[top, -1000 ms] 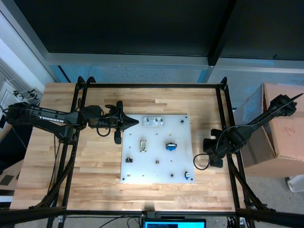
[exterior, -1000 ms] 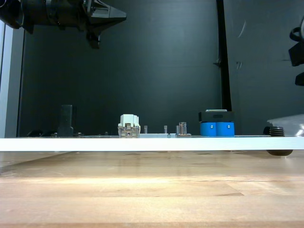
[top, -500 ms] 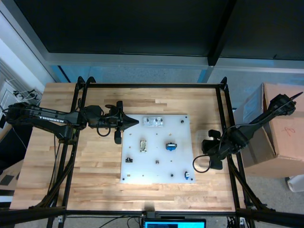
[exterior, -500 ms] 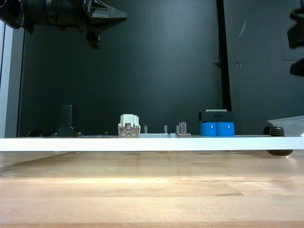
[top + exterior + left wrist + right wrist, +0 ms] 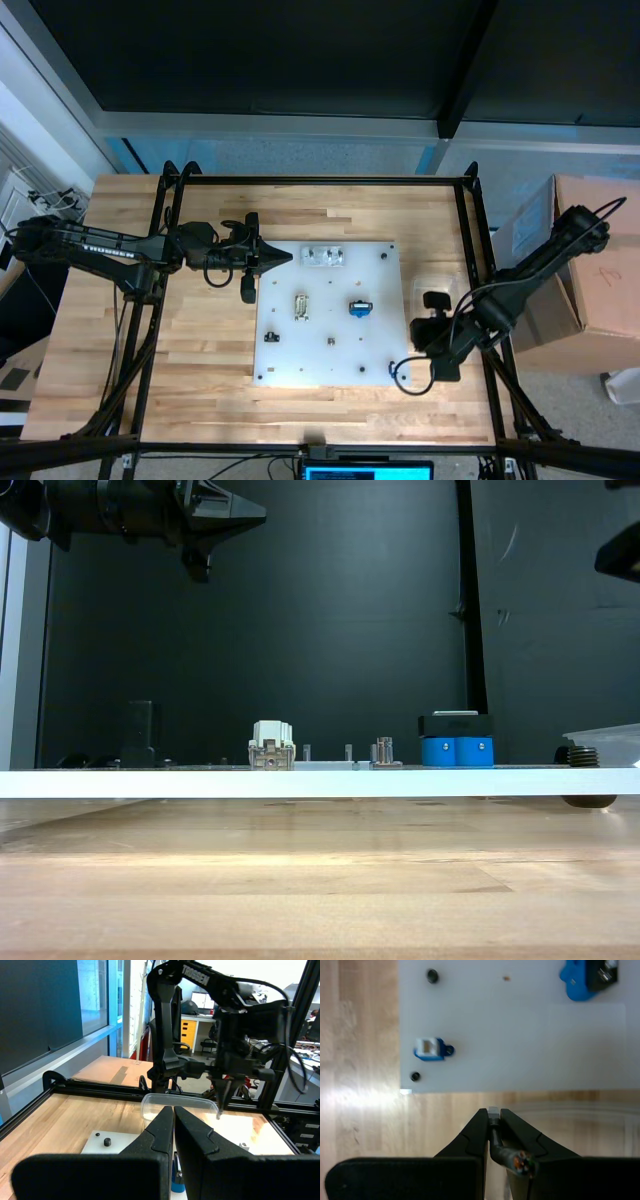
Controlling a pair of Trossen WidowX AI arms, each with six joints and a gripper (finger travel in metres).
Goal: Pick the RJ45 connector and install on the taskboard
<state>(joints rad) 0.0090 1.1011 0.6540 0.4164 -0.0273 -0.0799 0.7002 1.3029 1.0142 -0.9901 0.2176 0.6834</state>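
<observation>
Moved nearer: right end effector [image 5: 493, 1110] clamping RJ45 connector [image 5: 494, 1120]; left end effector [image 5: 173, 1108] closed, aloft

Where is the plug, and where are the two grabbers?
Right gripper [image 5: 492, 1110]: right wrist view, between its fingertips; over the table [image 5: 365, 1120] beside the board [image 5: 520, 1035].
Plug [image 5: 493, 1116]: right wrist view, its body; held in that gripper.
Left gripper [image 5: 173, 1108]: left wrist view, between its shut fingertips; high above the board's far left corner.

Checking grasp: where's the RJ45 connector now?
RJ45 connector is clamped in the right gripper, over the table beside the taskboard's right edge, near the small blue jack; left gripper hovers at its far-left corner.
</observation>
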